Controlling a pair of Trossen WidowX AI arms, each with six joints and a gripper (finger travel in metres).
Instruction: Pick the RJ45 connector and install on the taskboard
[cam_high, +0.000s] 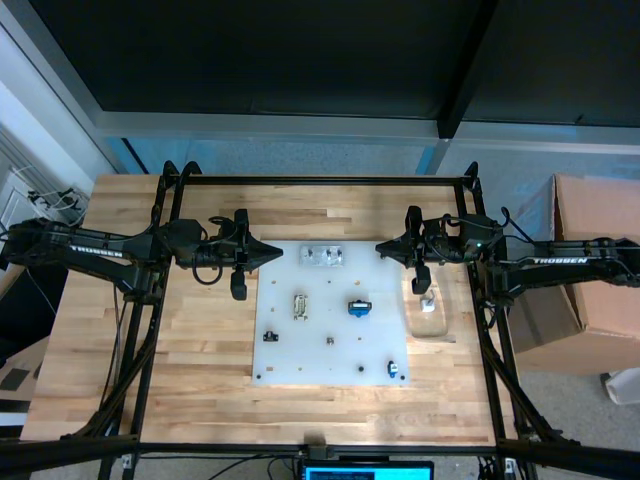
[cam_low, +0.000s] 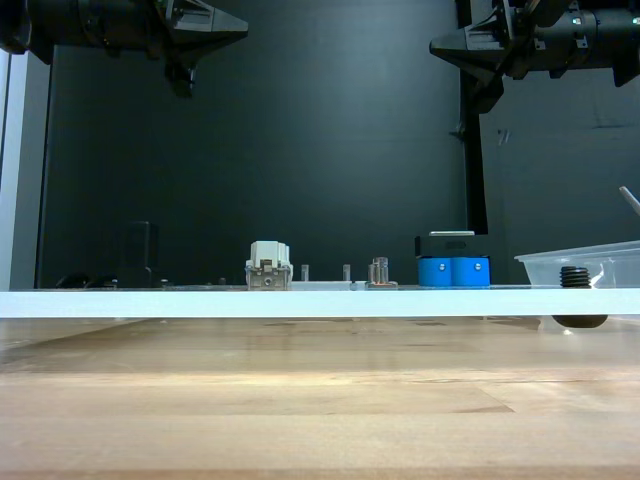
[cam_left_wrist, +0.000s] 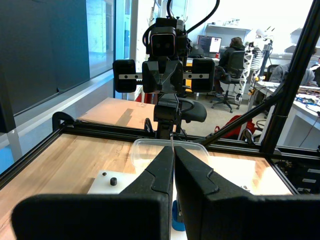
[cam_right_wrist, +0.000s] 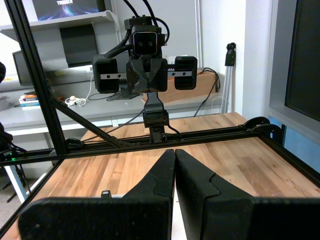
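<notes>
First step, pick not yet begun: left gripper (cam_high: 275, 254) and right gripper (cam_high: 382, 248) clenched on nothing, high over opposite taskboard (cam_high: 300, 352) edges. RJ45 connector (cam_high: 427, 301) apparently lying free in the clear tray (cam_high: 432, 328) beside. Next: open right gripper, descend onto it.

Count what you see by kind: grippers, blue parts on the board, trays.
Grippers: 2, left gripper and right gripper, both shut, raised near the far corners of the board.
Blue parts: 2, both on the board.
Trays: 1, clear tray right of the board, with what looks like the RJ45 connector lying free inside.
Total: 5.
</notes>
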